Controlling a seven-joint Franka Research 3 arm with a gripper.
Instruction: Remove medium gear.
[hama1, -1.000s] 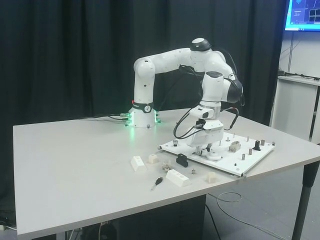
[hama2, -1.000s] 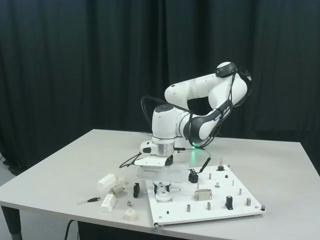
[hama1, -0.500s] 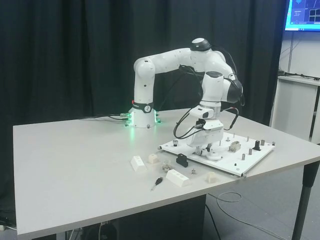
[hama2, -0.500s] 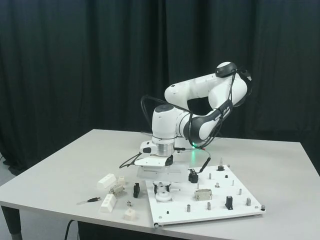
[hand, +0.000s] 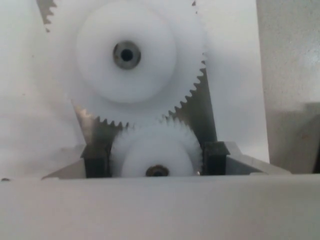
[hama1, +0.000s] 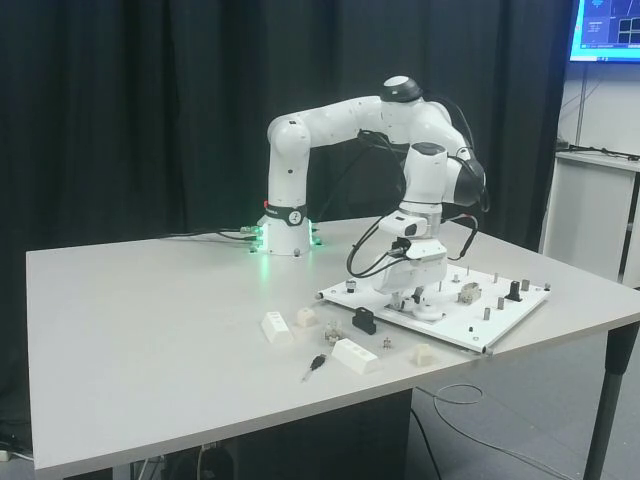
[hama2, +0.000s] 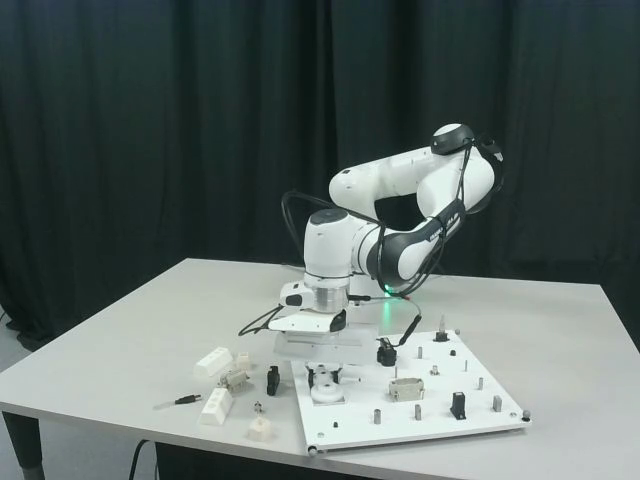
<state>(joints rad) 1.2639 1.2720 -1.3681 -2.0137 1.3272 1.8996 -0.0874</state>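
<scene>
Black curtains hang in folds behind a flat grey table (hama2: 130, 330), matt and smooth. Toward the left side of its front, seen from the second room camera, loose parts lie scattered: a thin black-tipped pin (hama2: 178, 401), two boxy white blocks (hama2: 213, 361) and (hama2: 217, 406), a small black clip (hama2: 273, 380) and a white cube (hama2: 260, 429). Next to them sits a square white board (hama2: 440, 425), studded with short grey pegs and a few black fittings. Behind it the white arm (hama2: 400, 180), glossy and rounded, rises from a base lit green (hama1: 265, 240), folds over and reaches straight down to the board's near left corner.

The gripper (hama2: 325, 374) hangs low over the gears there. From the wrist camera, a large gear (hand: 127, 60) with fine saw-like teeth and a raised round hub sits on a metal shaft; meshed against it is the medium gear (hand: 156, 152), white, finely toothed, on its own shaft. The black fingers (hand: 95, 160) stand on either side of the medium gear, pressed against its teeth, clamped on it. It rests low on the board, still meshed with the large gear.
</scene>
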